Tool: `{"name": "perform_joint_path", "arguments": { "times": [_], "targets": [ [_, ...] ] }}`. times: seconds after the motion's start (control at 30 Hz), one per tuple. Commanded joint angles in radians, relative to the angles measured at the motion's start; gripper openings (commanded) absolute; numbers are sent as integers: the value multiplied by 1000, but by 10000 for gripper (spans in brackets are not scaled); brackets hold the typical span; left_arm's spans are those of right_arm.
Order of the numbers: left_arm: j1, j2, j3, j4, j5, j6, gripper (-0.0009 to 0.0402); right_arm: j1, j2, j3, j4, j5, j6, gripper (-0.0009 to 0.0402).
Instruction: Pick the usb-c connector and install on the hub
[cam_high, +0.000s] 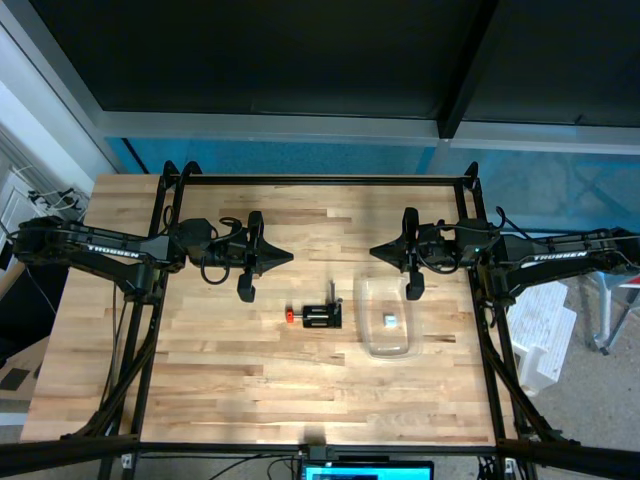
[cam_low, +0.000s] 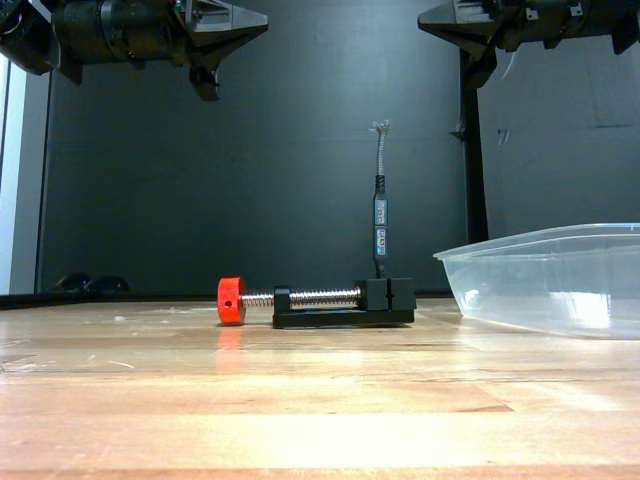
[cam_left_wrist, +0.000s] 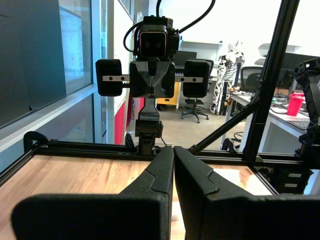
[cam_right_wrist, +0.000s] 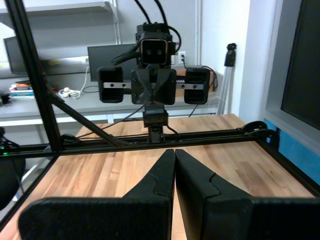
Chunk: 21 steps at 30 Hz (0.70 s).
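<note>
Currently both arms hang high over the far half of the table, tips pointing at each other. The left gripper has its fingers pressed together with nothing between them, and its wrist view agrees. The right gripper is likewise clenched on nothing and sits just beyond the far end of the tray.

The small pale piece lying free on the tray floor I take to be the usb-c connector. How it is turned I cannot tell. The slim upright piece clamped in the vise I take to be the hub. It has a braided stub at its top, and the vise's red knob points toward the left arm's side. Connector and hub are apart, with the tray wall between them.

Step in hand, as I judge it: the reach for the pick, not yet begun. The right arm is the nearer one.

Notes for doing it well:
- Spread the fingers before descending, not inside the tray.
- Come straight down within the walls. The tray looks light and thin, so a knock on the rim would likely slide it and carry the piece along.
- Check the piece's orientation from the wrist camera on the way down, then turn the wrist so the fingers close across its narrower sides.
- Grip the body and leave the mating end exposed for the insertion to follow.
- Lift vertically until clear of the rim before moving sideways toward the vise, and keep below-rim motion slow.
- Keep the left arm away from the braided stub.
</note>
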<state>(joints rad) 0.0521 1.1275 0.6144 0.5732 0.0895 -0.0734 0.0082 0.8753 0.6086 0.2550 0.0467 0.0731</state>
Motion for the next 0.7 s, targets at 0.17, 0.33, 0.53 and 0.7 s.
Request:
{"name": "perform_joint_path", "arguments": {
  "times": [0.17,0.33,0.53,0.7],
  "targets": [
    [0,0,0,0,0,0,0,0,2,0,-11,-15,1,0],
    [0,0,0,0,0,0,0,0,2,0,-10,-13,-1,0],
    [0,0,0,0,0,0,0,0,2,0,-10,-13,-3,0],
    [0,0,0,0,0,0,0,0,2,0,-11,-13,-3,0]
  ]
}}
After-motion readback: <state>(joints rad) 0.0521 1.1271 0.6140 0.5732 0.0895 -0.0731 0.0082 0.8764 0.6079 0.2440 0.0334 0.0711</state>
